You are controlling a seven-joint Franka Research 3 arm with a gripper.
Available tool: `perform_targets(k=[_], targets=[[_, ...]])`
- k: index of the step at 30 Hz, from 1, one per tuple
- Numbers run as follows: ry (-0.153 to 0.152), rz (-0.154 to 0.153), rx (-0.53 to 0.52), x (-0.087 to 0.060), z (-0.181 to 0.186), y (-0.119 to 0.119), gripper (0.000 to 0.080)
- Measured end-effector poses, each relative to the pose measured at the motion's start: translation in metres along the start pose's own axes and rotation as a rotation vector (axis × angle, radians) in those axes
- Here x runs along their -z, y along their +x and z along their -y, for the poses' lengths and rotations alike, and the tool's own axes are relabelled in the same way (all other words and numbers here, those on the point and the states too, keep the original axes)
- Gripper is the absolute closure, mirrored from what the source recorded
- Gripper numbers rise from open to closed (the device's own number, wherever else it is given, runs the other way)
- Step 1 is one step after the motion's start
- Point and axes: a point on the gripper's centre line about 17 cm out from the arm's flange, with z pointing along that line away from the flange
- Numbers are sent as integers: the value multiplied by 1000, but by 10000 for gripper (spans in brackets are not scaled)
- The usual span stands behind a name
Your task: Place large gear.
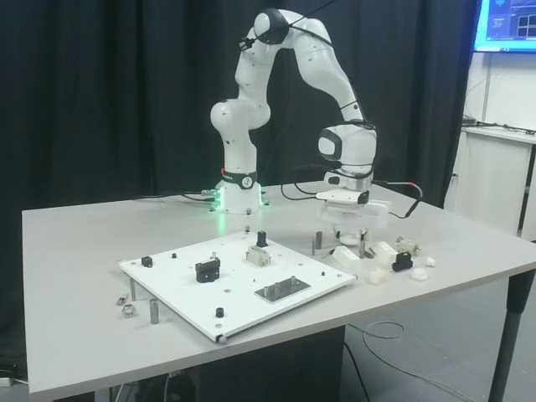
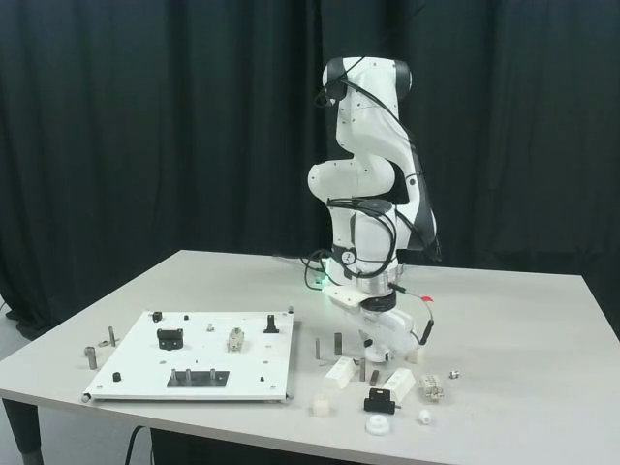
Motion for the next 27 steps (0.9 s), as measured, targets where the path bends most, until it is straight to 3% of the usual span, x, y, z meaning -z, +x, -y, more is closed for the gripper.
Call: perform_targets(k=[20, 21, 27], targets=[[-7, 5, 2, -3, -3, -3, 209], [-7, 5, 2, -3, -3, -3, 71], [1, -1, 0, -1, 1, -1, 71]])
